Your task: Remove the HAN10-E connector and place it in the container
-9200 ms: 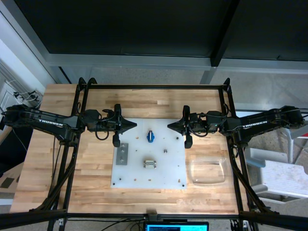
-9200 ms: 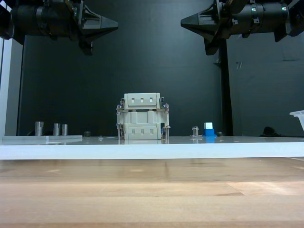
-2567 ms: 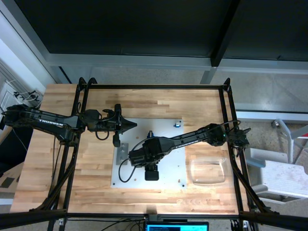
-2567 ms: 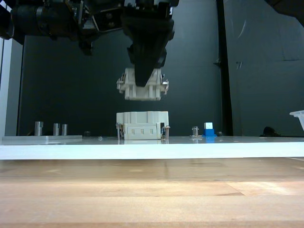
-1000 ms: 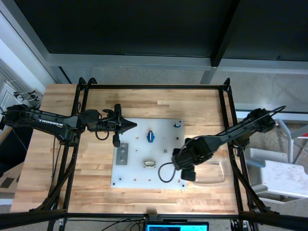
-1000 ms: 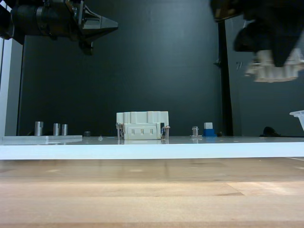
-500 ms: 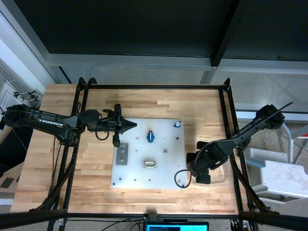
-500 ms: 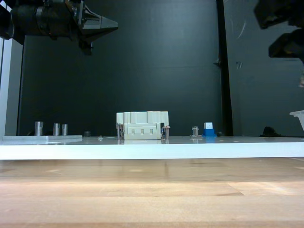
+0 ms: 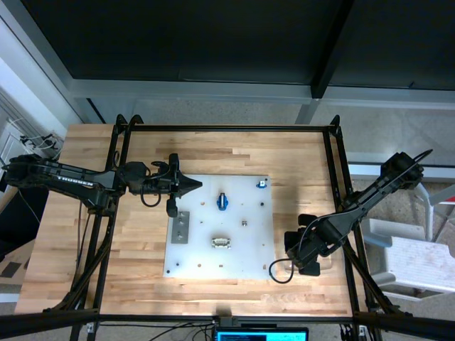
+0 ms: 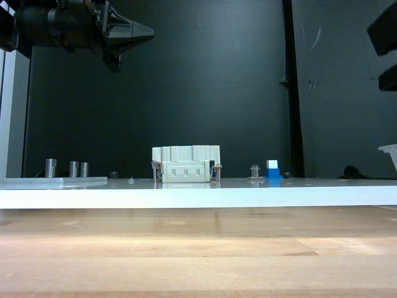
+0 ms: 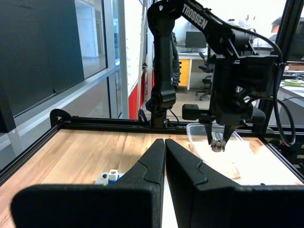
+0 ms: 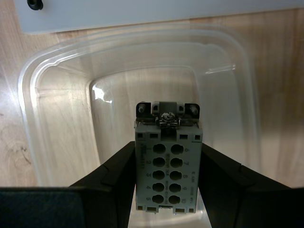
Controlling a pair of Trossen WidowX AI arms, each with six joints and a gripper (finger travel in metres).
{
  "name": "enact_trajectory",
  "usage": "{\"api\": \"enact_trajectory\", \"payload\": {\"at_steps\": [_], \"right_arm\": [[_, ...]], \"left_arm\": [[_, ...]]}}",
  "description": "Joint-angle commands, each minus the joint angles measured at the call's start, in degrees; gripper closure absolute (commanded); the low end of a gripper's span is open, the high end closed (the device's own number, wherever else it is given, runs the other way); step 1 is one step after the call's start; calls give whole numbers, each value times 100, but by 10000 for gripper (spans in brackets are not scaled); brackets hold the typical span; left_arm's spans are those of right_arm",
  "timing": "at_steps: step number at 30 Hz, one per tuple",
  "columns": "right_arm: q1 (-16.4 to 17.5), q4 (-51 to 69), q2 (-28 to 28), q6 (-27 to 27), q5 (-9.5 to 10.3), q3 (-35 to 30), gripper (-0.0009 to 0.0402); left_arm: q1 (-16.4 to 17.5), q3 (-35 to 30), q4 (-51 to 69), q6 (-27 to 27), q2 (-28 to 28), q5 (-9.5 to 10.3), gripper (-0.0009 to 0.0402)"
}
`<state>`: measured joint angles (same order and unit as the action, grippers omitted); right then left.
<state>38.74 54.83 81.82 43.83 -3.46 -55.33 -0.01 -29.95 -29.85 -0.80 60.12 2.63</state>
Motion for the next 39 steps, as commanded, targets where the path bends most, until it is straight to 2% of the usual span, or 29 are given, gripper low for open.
{"api": "enact_trajectory", "payload": {"at_steps": [1,14,25,29,39], "right_arm": [[94,-247,-7,87,2,199,391],[361,-667,4,413,9,691,391],[448,-761,7,520,2,796,389],[455,-780,7,520,2,796,362],[476,-852,20,533,-4,796,250]], "left_arm": [[2,0,0,0,0,0,393],[2,0,0,0,0,0,393],[0,0,-2,0,0,0,393],[2,0,-2,0,0,0,393],[2,0,-2,0,0,0,393]]}}
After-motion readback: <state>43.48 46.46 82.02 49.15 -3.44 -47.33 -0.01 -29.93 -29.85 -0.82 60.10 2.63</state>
